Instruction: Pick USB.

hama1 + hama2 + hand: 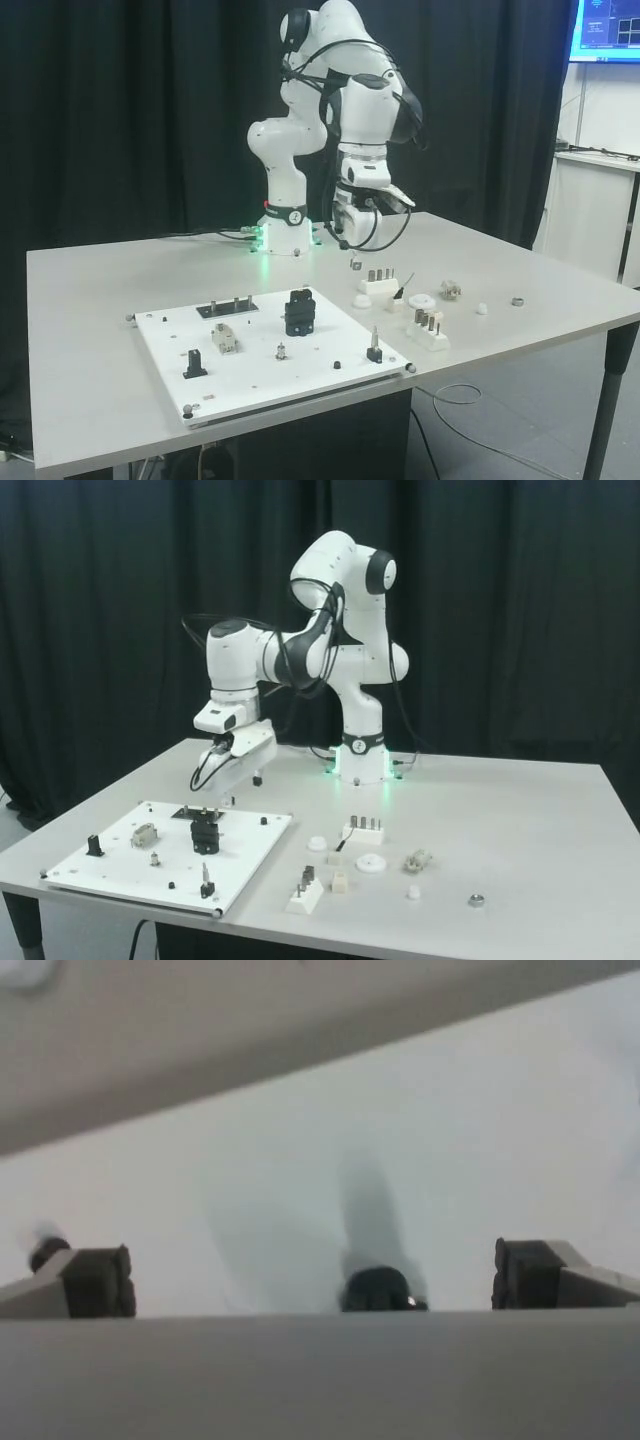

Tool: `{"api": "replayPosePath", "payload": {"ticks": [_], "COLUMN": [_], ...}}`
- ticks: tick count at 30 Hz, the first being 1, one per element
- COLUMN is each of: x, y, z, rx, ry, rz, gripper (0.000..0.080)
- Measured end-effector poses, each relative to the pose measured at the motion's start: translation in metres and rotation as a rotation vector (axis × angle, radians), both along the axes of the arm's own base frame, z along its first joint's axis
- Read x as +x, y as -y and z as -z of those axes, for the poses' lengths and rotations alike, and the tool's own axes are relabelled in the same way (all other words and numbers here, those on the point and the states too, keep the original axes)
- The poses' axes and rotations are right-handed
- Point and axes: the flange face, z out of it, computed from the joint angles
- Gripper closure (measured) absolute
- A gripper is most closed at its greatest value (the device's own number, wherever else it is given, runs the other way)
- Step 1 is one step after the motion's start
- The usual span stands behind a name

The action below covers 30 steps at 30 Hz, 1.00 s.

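Bright even room light, wrist view blurred

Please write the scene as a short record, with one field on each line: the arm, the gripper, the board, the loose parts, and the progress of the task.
arm: white robot arm, base bolted on the grey table
gripper: two-finger gripper open, holding nothing, hanging above the table
board: white square board carrying small black and grey parts, at the table's front edge
loose parts: small white and grey pieces lying beside the board
progress: nothing picked up yet; which part is the USB cannot be told
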Motion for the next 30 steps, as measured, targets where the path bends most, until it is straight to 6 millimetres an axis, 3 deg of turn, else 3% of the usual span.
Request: {"api": "replayPosePath", "payload": {"ticks": [11, 30], "x": [0.0, -0.009], "y": [-0.03, -0.057], "z": [0.002, 0.014], "rx": [-0.034, -0.063], "ry": [-0.02, -0.041], "rz": [0.122, 0.469], "gripper": [0.0003, 0.0003]}}
